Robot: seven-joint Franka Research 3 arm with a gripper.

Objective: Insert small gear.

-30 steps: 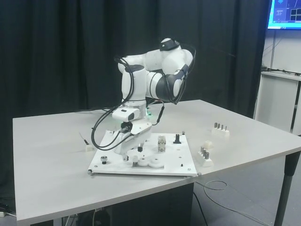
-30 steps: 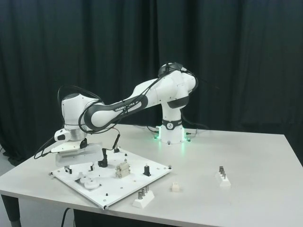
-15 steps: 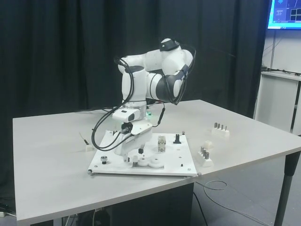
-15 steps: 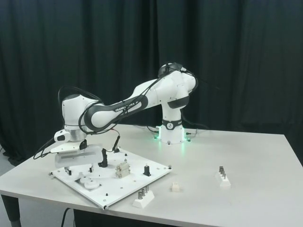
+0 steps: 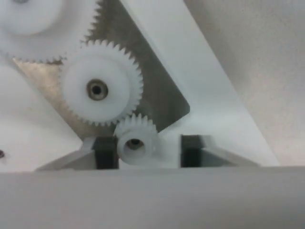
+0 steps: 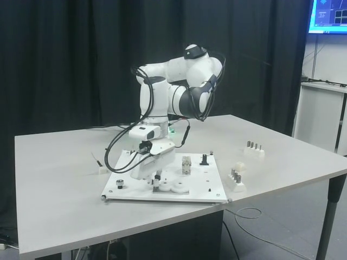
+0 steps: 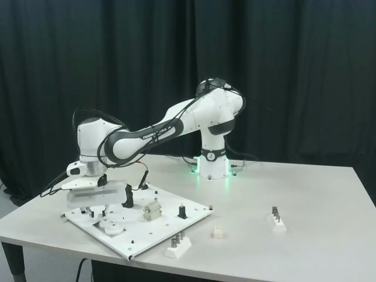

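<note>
Small gear sits on its peg, teeth meshed with the medium gear on the white board; gripper spread wide, one pad touching it, so I'd lift straight up without nudging it.

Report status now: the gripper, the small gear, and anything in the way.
Gripper open, fingers either side of small gear. Small gear sits on board, teeth against middle gear. Nothing seen blocking.

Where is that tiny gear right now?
In the wrist view, the small gear sits between the open pincer's fingers, its teeth meshing with the medium gear on the white board.
</note>
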